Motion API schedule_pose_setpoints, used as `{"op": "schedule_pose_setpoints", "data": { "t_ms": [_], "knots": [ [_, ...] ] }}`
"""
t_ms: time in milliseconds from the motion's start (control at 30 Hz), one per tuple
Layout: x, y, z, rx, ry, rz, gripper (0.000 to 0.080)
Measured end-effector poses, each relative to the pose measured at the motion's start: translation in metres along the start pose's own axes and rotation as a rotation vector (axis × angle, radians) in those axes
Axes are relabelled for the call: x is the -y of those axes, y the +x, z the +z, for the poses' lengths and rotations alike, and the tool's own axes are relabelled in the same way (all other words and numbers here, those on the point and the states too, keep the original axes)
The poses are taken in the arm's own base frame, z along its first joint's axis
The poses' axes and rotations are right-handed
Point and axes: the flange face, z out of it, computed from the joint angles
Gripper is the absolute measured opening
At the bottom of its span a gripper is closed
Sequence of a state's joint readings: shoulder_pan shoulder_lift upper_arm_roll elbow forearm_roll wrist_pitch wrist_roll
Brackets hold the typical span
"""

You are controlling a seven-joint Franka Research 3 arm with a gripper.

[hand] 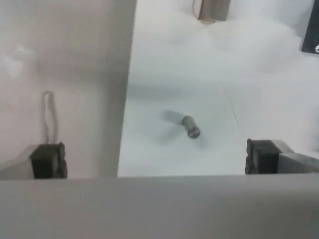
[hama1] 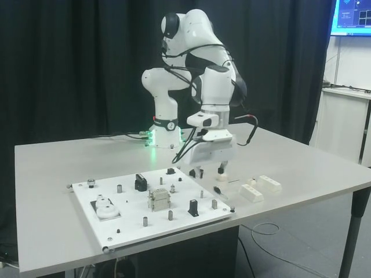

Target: Remove round peg 2.

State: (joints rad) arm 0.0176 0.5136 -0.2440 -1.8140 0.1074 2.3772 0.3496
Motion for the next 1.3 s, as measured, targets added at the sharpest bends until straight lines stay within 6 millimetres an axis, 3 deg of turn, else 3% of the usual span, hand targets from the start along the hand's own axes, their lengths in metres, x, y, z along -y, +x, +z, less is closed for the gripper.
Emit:
{"op": "schedule_pose_setpoints", "data": {
  "t_ms": [633, 1267, 1300],
  "knots": [
    [-0.019, 0.017, 0.05, 0.078, -0.024, 0.061, 0.08],
    [-0.019, 0.021, 0.06, 0.087, -0.024, -0.011, 0.08],
    [-0.019, 0.021, 0.06, 0.087, -0.024, -0.018, 0.0665]
  ]
}}
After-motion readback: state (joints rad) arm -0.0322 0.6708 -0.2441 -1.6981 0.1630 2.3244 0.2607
